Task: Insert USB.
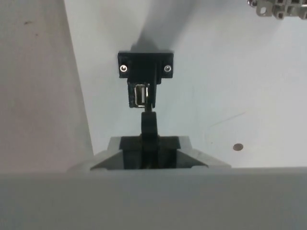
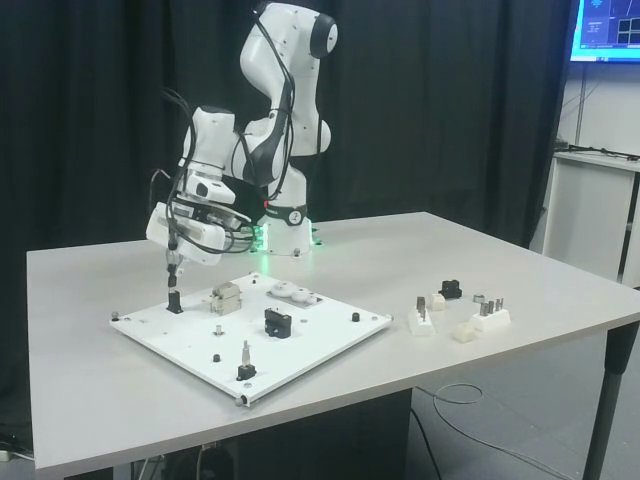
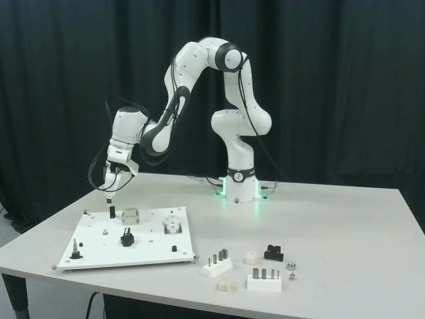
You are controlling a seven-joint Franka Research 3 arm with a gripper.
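While my gripper hangs over the far corner of the white board, its 2 fingers are closed on the black plug; only the plug's front end shows past them. The plug's tip sits just short of the socket, a metal mouth set in a black block screwed to the board with 2 screws. From the wrist view the tip looks close to the mouth but slightly off to 1 side of it; I cannot tell whether it already touches.

Risk 1: that offset. If I push on without correcting, the tip would likely catch the block's edge beside the mouth and jam, or the plug would twist in my grip.

Risk 2: plug orientation. I cannot see which face is up, so a flipped plug would stall against the socket tongue.

Risk 3: tilt. A plug held slightly askew would bind partway in.

Other small fixtures stand on the board; loose parts lie on the grey table, well apart.
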